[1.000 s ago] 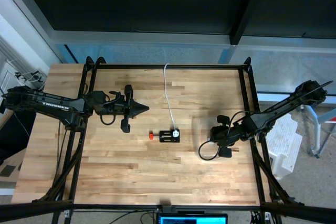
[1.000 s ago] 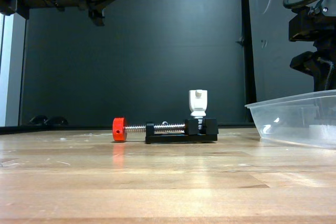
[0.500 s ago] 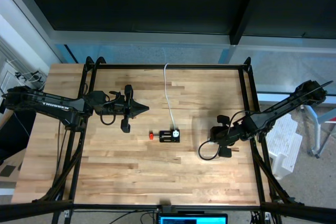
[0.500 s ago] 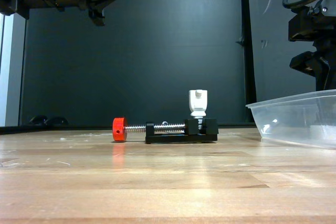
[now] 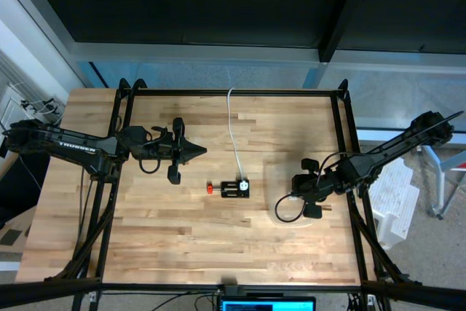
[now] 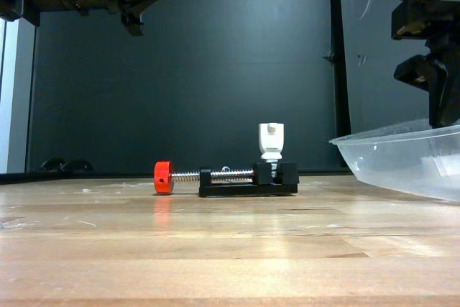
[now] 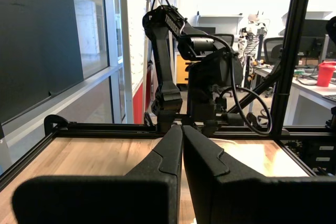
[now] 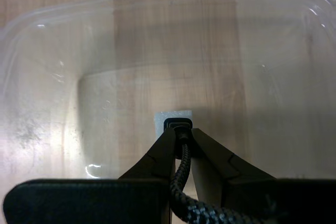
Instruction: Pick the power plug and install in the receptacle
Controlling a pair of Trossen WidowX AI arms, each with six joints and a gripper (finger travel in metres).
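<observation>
1. High view: the left gripper (image 5: 201,151) is seen parked high over the table's (image 5: 145,253) left side, well apart from the receptacle (image 5: 236,188) at centre. The right gripper (image 5: 298,189) is lowered at the right, with a black cord (image 5: 280,213) looping near it.
2. Low view: the receptacle's white socket face (image 6: 271,139) is shown bare, so nothing is installed yet. The right gripper is dipped into the clear tray (image 6: 388,156).
3. Left wrist view: the left fingers are pressed together, and nothing is held.
4. Right wrist view: the power plug (image 8: 177,125) is clamped between the right fingers inside the tray, just beside a small white piece (image 8: 164,117). The grasp is judged made; lift, carry and insertion are left.
5. Counted: one plug, one receptacle, one tray, one white piece, two grippers.
</observation>
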